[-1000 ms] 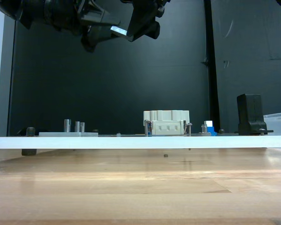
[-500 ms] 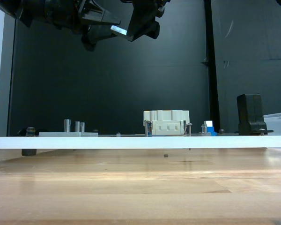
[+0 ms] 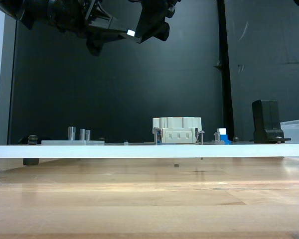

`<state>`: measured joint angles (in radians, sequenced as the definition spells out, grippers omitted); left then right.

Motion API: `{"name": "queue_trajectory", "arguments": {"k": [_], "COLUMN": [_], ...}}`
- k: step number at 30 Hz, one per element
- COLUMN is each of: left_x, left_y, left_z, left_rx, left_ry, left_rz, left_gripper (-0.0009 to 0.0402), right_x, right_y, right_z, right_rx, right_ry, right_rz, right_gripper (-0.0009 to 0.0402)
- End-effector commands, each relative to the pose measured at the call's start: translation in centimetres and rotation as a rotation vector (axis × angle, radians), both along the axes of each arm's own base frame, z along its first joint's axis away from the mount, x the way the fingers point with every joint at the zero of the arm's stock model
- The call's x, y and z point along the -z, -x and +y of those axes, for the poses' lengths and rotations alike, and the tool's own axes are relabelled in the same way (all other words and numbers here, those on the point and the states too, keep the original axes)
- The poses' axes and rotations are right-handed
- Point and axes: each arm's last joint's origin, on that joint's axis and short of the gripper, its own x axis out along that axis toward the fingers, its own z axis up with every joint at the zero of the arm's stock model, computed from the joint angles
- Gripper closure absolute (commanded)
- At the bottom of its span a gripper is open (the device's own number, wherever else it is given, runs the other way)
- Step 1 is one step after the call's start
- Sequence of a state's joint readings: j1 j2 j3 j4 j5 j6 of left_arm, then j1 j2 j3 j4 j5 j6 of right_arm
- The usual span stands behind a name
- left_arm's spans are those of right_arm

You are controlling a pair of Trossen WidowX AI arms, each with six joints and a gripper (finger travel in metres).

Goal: Pick the 16mm bar and place in it's hole on the taskboard

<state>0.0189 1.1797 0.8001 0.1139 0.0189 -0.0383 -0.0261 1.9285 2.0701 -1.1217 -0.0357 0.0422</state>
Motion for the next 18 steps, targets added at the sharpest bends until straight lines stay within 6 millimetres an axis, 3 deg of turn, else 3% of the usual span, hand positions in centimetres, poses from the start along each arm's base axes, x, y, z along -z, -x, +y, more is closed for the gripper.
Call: {"name": "queue_trajectory", "arguments": {"k": [1,8,18], "left_x": [0.0,0.0,-0.1], "left_y": [0.0,0.0,0.0], "left_z": [0.0,0.0,0.1], "left_rx": [0.005,0.001,-0.023], "left_ry": [0.002,0.000,-0.008], "left_rz": [0.001,-0.003,-0.006], "left_gripper": [0.0343,0.0368,0.0356], "right_x": [0.0,0.0,-1.0], "right_y": [0.0,0.0,0.8], "right_z": [0.0,0.0,0.0], "right_rx": [0.006,0.005,0.014], "right_ry": [0.004,0.004,0.020], "right_rz": [-0.002,-0.002,-0.022], "right_gripper": [0.0362,0.0298,0.0186]}}
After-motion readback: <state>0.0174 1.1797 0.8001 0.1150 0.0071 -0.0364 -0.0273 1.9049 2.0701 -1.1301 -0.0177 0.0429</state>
